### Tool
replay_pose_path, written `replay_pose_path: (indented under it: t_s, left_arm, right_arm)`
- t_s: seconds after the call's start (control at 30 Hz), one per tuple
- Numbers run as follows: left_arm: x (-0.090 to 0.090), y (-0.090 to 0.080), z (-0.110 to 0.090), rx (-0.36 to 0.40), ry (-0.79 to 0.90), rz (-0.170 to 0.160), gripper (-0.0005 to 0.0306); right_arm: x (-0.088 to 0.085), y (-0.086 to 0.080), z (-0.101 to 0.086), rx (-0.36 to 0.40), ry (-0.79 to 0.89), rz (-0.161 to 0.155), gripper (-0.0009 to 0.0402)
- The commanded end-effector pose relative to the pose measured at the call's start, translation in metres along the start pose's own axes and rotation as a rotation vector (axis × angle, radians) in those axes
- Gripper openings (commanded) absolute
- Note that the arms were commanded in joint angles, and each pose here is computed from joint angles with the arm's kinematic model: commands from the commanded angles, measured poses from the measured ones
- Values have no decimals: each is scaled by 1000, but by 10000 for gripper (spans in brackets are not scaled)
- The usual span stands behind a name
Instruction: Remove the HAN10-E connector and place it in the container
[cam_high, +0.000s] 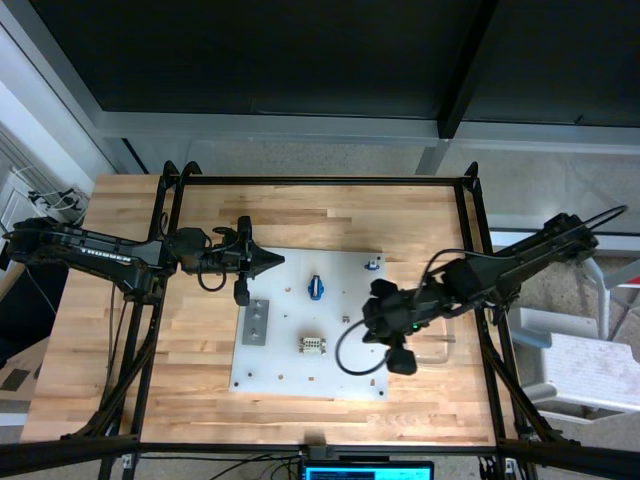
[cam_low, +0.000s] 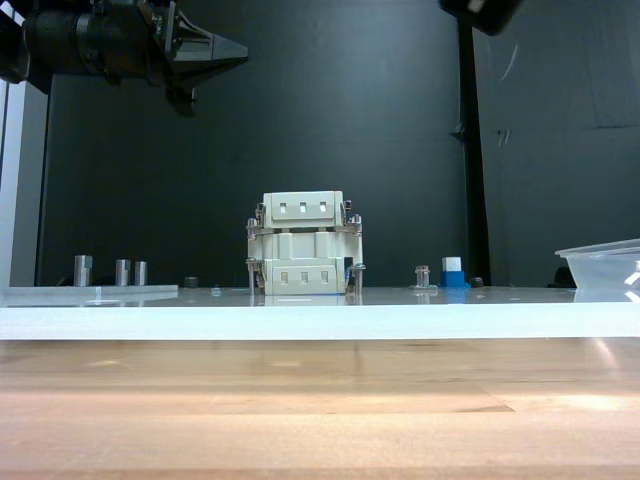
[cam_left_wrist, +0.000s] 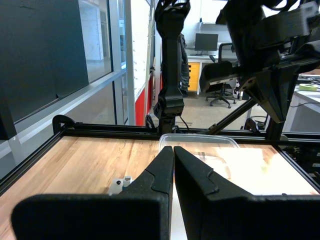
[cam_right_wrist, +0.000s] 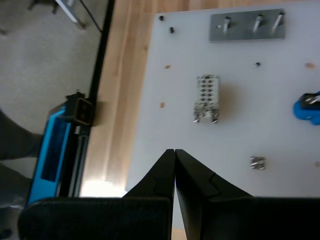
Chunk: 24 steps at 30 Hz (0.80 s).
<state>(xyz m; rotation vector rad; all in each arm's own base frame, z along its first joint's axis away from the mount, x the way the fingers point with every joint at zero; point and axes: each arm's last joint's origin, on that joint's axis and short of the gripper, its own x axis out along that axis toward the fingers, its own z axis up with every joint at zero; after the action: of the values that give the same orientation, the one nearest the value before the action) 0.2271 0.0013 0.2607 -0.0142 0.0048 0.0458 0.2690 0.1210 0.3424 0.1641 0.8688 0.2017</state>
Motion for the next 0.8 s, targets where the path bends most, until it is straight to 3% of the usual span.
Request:
replay_pose_path:
  t_s: [0.03, 0.17, 0.53, 0.8]
  left_arm:
    - [0, 0, 0, 0, 0, 0, 0]
    - [0, 0, 0, 0, 0, 0, 0]
    - [0, 0, 0, 0, 0, 0, 0]
    - [0, 0, 0, 0, 0, 0, 0]
  right_arm:
    - [1, 2, 14, -31, 8, -15, 0]
    - [2, 5, 26, -52, 1, -18, 0]
    - [7, -2, 33, -44, -7, -106, 0]
    - [7, -2, 35, -46, -32, -106, 0]
